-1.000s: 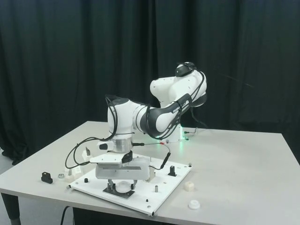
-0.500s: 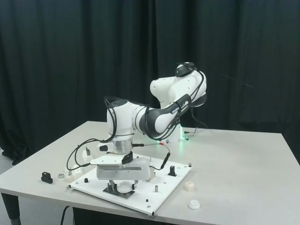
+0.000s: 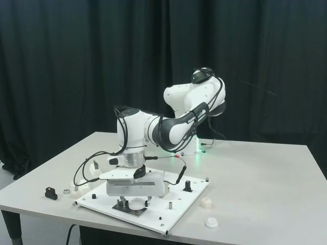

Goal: Insert large gear.

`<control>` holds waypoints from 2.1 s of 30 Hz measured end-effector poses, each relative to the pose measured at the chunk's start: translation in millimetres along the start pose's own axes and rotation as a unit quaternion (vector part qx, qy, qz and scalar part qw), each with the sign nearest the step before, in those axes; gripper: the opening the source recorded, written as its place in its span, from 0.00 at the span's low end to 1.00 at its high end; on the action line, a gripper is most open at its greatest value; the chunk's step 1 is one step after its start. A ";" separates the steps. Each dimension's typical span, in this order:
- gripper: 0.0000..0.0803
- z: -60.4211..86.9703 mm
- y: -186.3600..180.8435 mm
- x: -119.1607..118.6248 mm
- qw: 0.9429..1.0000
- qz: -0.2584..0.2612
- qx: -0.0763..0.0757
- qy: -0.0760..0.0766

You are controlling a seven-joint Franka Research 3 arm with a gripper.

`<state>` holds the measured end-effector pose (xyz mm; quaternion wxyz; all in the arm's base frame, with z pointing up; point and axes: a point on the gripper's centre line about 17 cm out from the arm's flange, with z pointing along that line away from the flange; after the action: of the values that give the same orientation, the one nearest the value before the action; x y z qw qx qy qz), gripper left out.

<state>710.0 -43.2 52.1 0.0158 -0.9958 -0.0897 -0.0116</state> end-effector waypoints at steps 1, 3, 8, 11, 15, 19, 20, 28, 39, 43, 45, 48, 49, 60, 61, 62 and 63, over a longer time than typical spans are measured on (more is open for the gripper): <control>0.74 0.0 -0.4 0.2 1.000 0.000 0.000 0.000; 0.74 -0.1 -0.9 0.6 1.000 -0.001 -0.001 0.001; 0.74 -0.1 -1.3 1.4 1.000 -0.002 -0.003 0.002; 0.74 0.0 -1.0 1.7 1.000 -0.003 -0.005 0.003; 0.74 0.1 -0.2 2.1 1.000 -0.004 -0.007 0.003; 0.74 0.1 1.2 2.2 1.000 -0.005 -0.010 0.003; 0.74 0.1 1.4 2.1 1.000 -0.005 -0.011 0.003; 0.74 0.2 3.1 1.3 1.000 -0.008 -0.014 0.001; 0.74 0.5 4.6 0.2 1.000 -0.009 -0.017 0.000; 0.74 0.7 4.7 -0.1 1.000 -0.009 -0.017 -0.001; 0.74 0.8 4.7 -0.1 1.000 -0.009 -0.017 -0.001; 0.74 0.8 4.8 0.0 1.000 -0.009 -0.017 0.000; 0.74 0.9 4.9 0.2 1.000 -0.009 -0.017 0.000; 0.74 9.3 6.0 1.3 1.000 -0.009 -0.022 0.004; 0.74 10.3 6.1 1.3 1.000 -0.009 -0.022 0.004; 0.74 11.2 6.1 1.3 1.000 -0.009 -0.022 0.005; 0.74 12.1 6.1 1.3 1.000 -0.009 -0.022 0.005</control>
<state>712.6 -48.6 39.9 -0.0063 -0.9949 -0.0986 -0.0186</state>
